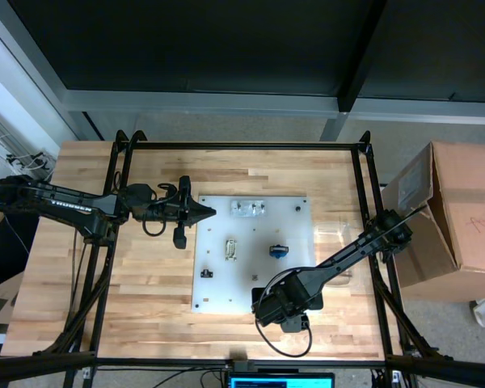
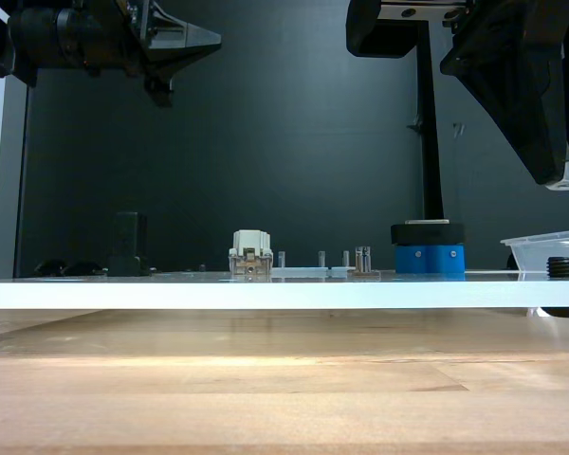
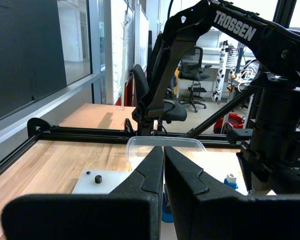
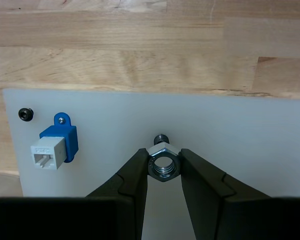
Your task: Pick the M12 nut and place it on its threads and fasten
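Steel by my guess, light, stiff and slick, the M12 nut [image 4: 163,163] sits pinched across its flats in my right claw [image 4: 163,168], clear above its bare stud [image 4: 161,138] on the white board [image 4: 250,145], while farther off my left claw [image 1: 204,212] hangs closed, empty, by the board's left edge.

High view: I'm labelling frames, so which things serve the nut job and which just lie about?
Job: M12 nut, held in right gripper over board, near-right edge; bare stud; left gripper, shut, over board, far-left edge.
Lying about: blue connector, clear tray, cardboard box.
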Controlling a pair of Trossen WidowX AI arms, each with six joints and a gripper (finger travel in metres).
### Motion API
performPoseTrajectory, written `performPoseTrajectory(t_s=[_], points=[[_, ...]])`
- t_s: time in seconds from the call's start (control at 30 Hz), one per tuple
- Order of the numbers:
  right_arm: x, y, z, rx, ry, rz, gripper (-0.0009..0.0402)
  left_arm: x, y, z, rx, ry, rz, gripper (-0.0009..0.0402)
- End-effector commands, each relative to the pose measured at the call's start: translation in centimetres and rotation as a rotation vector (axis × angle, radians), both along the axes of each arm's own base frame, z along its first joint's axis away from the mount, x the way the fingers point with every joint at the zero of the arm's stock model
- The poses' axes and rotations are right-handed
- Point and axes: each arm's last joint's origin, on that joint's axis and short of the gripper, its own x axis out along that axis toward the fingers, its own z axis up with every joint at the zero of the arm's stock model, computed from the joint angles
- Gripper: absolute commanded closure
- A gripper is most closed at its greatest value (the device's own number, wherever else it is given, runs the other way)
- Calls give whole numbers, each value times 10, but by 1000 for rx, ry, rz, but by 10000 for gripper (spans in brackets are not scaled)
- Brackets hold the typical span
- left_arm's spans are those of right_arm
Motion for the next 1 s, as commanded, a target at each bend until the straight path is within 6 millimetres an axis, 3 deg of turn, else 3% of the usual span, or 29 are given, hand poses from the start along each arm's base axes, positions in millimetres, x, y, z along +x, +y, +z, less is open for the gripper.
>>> performPoseTrajectory(t_s=[0.03, 1.0], points=[[0, 0, 0, 0, -1, 0, 366, 0, 0, 0, 0, 0, 0, 393], [-5, -6, -24, -7, 31, -19, 366, 0, 0, 0, 0, 0, 0, 393]])
